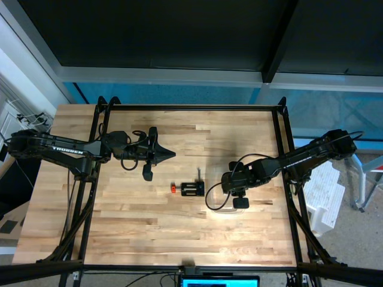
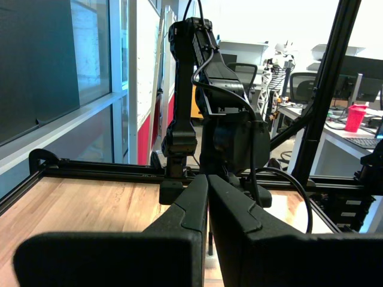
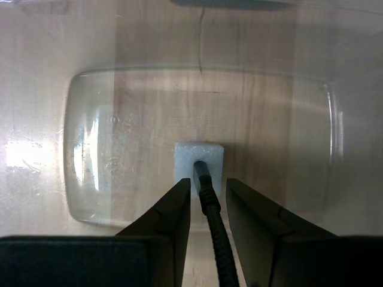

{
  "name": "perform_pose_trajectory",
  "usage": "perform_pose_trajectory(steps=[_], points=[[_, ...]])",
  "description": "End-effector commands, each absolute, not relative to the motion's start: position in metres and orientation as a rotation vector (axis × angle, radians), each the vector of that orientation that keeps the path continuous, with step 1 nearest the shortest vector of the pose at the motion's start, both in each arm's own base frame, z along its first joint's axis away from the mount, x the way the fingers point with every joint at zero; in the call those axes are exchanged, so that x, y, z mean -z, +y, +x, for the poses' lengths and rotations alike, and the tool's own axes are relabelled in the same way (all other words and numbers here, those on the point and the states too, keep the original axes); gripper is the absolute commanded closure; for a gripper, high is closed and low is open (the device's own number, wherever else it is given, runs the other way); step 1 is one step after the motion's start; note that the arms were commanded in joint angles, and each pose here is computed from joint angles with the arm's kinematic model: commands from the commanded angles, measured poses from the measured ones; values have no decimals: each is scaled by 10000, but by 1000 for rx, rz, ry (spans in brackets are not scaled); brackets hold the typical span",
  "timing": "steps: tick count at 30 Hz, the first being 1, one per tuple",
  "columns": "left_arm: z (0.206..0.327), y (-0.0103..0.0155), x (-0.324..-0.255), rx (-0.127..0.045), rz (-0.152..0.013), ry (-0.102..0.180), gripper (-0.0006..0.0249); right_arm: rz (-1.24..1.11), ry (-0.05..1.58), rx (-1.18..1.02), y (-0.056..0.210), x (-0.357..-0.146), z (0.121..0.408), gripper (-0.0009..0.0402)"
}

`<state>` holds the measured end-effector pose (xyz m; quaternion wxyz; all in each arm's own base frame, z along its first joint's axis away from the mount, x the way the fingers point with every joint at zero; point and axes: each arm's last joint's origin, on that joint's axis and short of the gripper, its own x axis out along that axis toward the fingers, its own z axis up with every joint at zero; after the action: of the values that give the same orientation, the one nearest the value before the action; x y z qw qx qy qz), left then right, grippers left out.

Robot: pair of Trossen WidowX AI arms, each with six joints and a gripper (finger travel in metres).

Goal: Pick the usb-c connector and install on the hub

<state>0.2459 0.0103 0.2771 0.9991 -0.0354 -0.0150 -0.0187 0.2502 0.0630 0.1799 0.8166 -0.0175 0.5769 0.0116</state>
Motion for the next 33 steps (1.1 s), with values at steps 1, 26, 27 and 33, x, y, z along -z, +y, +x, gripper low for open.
perform_pose_trajectory(steps=[1,26,27,33], points=[[2460,103,-2770,37,-70,-30,243,-36,1230,-23,629,-1800,2502,329],[2460,104,-2770,37,-71,-30,243,-32,1241,-30,640,-1960,2544,394],[2460,103,-2770,37,-71,-30,243,-33,1248,-29,641,-1990,2545,393],[2460,103,-2770,37,-71,-30,243,-39,1274,-24,645,-2246,2576,393]])
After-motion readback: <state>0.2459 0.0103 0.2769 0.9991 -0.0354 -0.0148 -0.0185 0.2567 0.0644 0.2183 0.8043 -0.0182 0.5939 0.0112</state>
